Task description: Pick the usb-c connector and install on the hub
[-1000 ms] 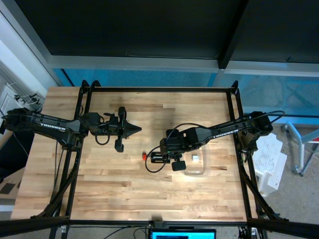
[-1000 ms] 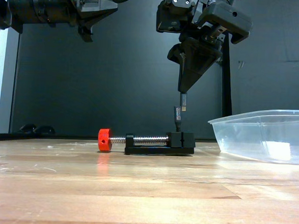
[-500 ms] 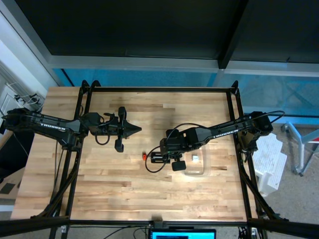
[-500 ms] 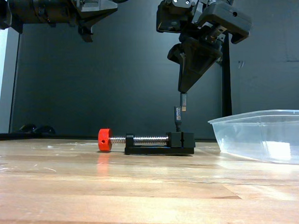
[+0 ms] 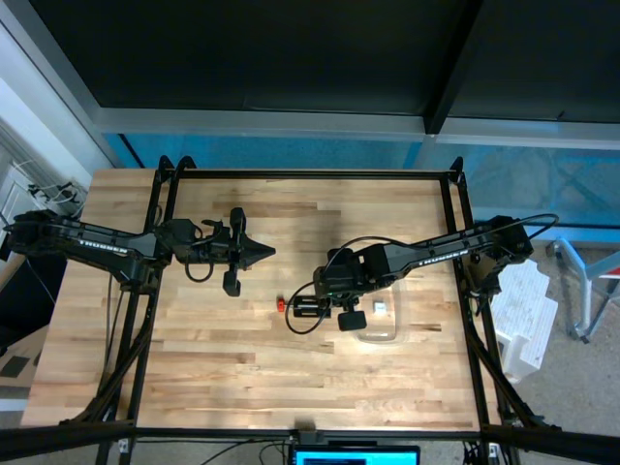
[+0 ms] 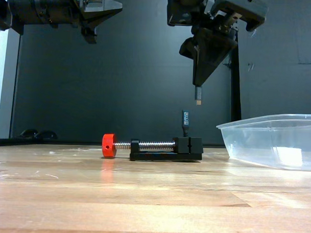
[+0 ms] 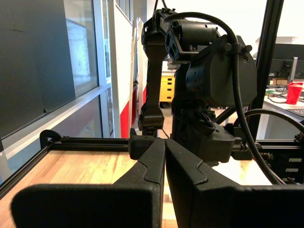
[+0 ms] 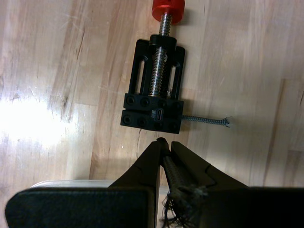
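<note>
At the left, the left gripper (image 5: 262, 252) hangs high above the table (image 5: 242, 368), its fingers pressed together on nothing. Further right a small clamp (image 6: 164, 148) with a red knob (image 6: 108, 145) grips the hub (image 6: 185, 119) upright, port facing up. Above it and slightly to its right, the right gripper (image 6: 199, 82) pinches the plug (image 6: 198, 94) tip-down, clear of the hub. This looks like the aligning step. The next move calls for shifting the plug over the port, then lowering it straight. A plastic tub (image 6: 277, 141) sits furthest right. No brand or writing can be read.
</note>
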Available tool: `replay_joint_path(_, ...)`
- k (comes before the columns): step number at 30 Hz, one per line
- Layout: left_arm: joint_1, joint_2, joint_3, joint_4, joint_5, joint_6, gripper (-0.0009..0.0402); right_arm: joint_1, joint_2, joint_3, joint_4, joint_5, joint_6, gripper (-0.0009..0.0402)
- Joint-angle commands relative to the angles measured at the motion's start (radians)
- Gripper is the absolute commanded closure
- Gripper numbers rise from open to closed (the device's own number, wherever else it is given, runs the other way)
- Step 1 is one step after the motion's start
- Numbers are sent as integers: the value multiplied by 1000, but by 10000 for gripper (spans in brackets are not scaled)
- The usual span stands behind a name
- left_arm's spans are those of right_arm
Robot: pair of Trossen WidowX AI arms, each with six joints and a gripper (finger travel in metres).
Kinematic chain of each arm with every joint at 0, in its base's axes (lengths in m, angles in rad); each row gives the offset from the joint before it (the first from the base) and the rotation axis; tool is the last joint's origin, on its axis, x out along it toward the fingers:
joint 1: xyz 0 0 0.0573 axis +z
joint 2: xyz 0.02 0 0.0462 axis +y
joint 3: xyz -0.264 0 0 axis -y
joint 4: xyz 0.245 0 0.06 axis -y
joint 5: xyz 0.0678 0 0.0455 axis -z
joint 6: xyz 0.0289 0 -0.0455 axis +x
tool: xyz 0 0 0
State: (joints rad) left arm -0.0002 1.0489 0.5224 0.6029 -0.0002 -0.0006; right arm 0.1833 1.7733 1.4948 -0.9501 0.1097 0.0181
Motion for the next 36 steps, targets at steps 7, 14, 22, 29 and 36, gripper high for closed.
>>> replay_joint_path(7,0,0,0,0,0,0,393,0,2,45,1,8,107,393)
replay_joint_path(14,0,0,0,0,0,0,393,0,2,47,2,65,135,394)
replay_joint_path(22,0,0,0,0,0,0,393,2,50,82,5,64,157,394)
replay_joint_path(29,0,0,0,0,0,0,393,5,61,78,11,65,152,394)
replay_joint_path(36,0,0,0,0,0,0,393,13,69,78,25,64,150,394)
